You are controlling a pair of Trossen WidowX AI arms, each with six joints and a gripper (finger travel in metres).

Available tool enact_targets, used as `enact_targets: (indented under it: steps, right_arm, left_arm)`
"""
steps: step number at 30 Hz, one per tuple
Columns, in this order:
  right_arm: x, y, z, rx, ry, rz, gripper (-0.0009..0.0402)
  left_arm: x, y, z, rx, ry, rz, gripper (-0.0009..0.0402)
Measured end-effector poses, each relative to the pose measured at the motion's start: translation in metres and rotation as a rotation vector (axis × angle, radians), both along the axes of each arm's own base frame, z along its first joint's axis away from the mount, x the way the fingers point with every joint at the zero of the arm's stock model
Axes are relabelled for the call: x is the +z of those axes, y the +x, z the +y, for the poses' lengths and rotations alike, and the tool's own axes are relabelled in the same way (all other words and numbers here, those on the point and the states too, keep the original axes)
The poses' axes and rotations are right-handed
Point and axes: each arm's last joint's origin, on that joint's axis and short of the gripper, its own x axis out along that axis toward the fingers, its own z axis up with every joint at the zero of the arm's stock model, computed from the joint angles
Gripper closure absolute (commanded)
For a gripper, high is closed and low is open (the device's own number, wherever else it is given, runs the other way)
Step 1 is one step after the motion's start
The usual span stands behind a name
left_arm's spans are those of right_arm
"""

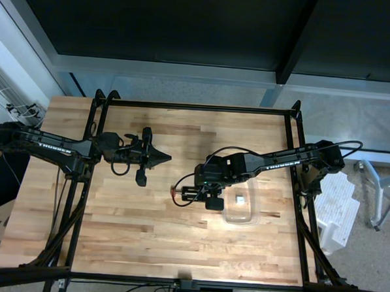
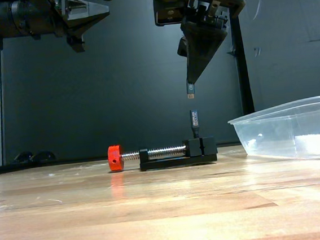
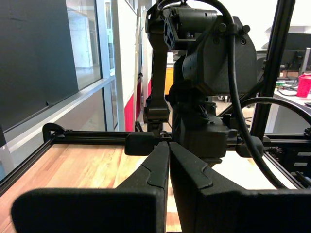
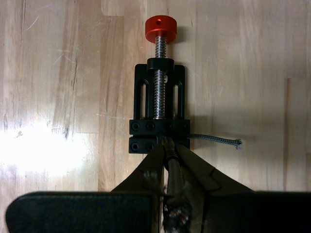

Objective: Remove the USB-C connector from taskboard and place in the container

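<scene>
Right gripper [image 2: 190, 82] closed on USB-C connector [image 2: 190, 90], held just above taskboard [image 2: 177, 154], not touching it. Extraction looks done. Carry to container [image 2: 291, 133] and release are left. Left gripper [image 1: 160, 158] closed, empty, well apart.

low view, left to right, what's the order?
Left pincer (high up, shut) → red-orange knob → screw → right pincer above the taskboard clamp end, holding the USB-C connector → container.

site: robotics lab | cues: wooden bench [image 1: 144, 238], black frame rail [image 1: 197, 107], glass partition [image 3: 85, 53]
</scene>
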Motion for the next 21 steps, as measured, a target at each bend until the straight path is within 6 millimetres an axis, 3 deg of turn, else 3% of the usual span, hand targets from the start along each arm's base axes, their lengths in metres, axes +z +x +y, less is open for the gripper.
enact_targets:
  steps: [10,21]
  right_arm:
    - [0.017,-0.022,0.004,-0.010,0.003,0.019,0.0393]
    - [0.015,-0.060,0.005,-0.014,0.005,0.058,0.0393]
  left_arm:
    - [0.000,0.000,0.000,0.000,0.000,0.000,0.0393]
    - [0.000,0.000,0.000,0.000,0.000,0.000,0.0393]
